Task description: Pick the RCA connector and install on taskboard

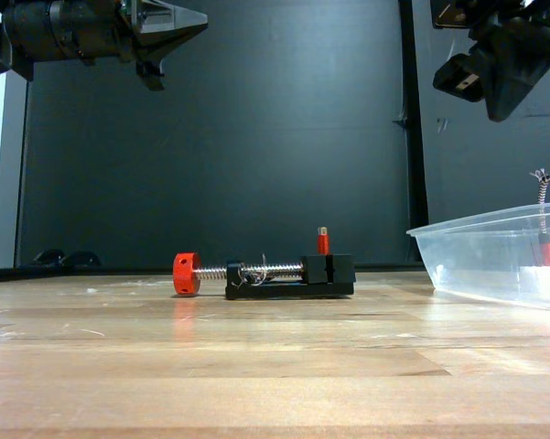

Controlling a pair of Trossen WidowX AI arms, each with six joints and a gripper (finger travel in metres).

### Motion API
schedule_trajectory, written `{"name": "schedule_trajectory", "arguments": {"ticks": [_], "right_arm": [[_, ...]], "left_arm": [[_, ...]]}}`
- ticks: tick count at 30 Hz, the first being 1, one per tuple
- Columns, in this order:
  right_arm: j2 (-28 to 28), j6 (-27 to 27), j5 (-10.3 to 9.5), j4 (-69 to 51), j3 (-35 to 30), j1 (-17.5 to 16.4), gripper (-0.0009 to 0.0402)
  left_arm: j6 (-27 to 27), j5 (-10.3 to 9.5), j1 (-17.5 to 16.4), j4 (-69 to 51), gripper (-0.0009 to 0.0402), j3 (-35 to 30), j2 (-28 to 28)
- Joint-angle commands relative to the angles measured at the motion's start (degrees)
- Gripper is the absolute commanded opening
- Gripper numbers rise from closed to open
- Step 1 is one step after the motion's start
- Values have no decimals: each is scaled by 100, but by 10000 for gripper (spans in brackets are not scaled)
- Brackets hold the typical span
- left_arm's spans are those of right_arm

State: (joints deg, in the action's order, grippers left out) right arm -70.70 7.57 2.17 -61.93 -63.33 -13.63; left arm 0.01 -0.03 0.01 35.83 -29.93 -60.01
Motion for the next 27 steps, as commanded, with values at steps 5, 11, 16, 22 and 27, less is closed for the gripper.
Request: {"name": "schedule_trajectory", "arguments": {"ticks": [5, 11, 16, 22, 27], "right_arm": [[-372, 136, 258, -380, -236, -195, 0], [-407, 267, 437, -398, -94, -474, 27], [-404, 599, 546, -350, 52, -590, 98], [-372, 879, 584, -245, 330, -793, 164], [-319, 1060, 595, -149, 496, -907, 175]], "left_arm": [[0, 0, 0, -2, 0, -2, 0], [0, 0, -2, 0, 0, -2, 0], [0, 0, 0, 0, 0, -2, 0], [0, 0, 0, 2, 0, -2, 0], [0, 0, 0, 2, 0, -2, 0]]}}
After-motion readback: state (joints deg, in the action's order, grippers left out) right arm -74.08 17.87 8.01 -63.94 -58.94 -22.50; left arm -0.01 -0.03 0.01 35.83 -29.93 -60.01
